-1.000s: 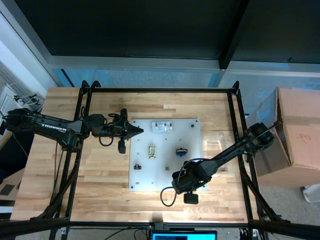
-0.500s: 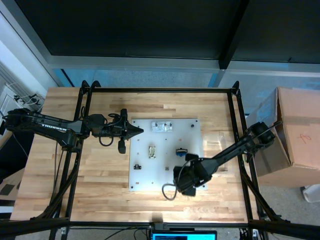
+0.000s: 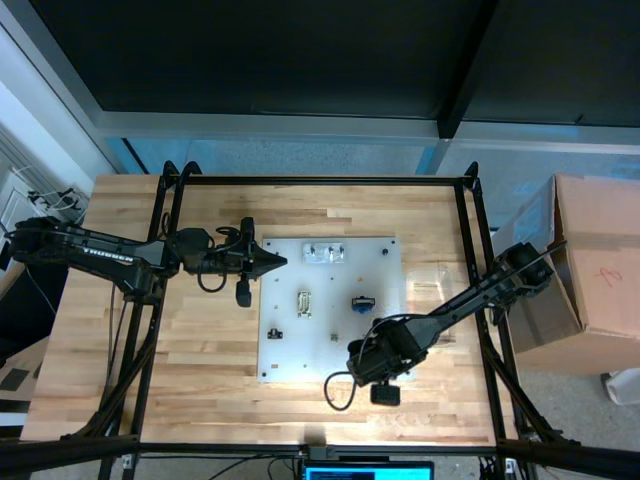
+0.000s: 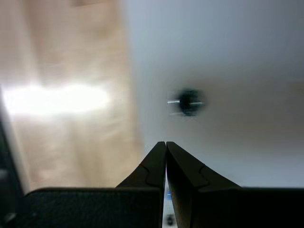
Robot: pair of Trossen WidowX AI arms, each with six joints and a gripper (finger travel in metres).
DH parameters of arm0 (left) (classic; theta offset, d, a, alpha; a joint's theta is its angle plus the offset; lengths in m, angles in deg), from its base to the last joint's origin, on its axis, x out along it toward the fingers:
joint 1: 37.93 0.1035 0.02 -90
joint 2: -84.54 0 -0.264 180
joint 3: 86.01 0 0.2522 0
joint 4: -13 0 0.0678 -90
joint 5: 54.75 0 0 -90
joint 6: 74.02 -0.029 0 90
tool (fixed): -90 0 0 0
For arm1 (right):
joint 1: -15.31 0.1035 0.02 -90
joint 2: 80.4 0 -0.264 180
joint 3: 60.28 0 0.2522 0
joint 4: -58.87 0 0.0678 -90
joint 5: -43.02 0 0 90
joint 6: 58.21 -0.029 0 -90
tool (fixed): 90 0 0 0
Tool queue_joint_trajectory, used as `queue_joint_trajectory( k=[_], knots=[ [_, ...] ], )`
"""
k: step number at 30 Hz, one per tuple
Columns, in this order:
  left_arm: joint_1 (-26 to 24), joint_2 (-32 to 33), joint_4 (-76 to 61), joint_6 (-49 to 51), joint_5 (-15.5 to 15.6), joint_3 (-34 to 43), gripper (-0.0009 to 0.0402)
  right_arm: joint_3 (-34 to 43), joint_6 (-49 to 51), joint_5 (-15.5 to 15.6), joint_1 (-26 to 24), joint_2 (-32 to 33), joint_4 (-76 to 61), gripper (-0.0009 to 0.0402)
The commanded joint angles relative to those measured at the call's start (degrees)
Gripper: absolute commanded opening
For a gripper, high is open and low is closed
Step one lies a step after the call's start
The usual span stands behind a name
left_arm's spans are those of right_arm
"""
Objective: Unfasten the M12 nut and place it in the container
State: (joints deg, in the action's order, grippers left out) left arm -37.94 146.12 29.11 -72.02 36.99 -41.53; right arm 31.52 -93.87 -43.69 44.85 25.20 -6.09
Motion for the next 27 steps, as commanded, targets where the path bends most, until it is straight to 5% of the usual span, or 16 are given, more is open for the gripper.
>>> queue_joint_trajectory(
  k=[1, 10, 16, 22, 27],
  knots=[
    [0.0, 0.0, 0.0, 0.0, 0.0, 0.0, 0.0, 0.0, 0.0, 0.0, 0.0, 0.7, 2.3, 0.0],
    [0.0, 0.0, 0.0, 0.0, 0.0, 0.0, 0.0, 0.0, -0.1, 1.6, 0.1, 3.7, 5.1, 0.0],
    [0.0, 0.0, 0.0, 0.0, 0.0, 0.0, 0.0, -0.1, 0.1, 0.4, 0.0, 4.1, 4.9, 0.0],
    [0.0, 0.0, 0.0, 0.0, 0.0, 0.0, 0.0, -0.1, -0.6, -4.8, -0.1, 3.7, 2.1, 0.0],
    [0.0, 0.0, 0.0, 0.0, 0.0, 0.0, 0.0, -0.1, -0.8, -4.8, -0.2, 3.3, 1.7, 0.0]
  ],
)
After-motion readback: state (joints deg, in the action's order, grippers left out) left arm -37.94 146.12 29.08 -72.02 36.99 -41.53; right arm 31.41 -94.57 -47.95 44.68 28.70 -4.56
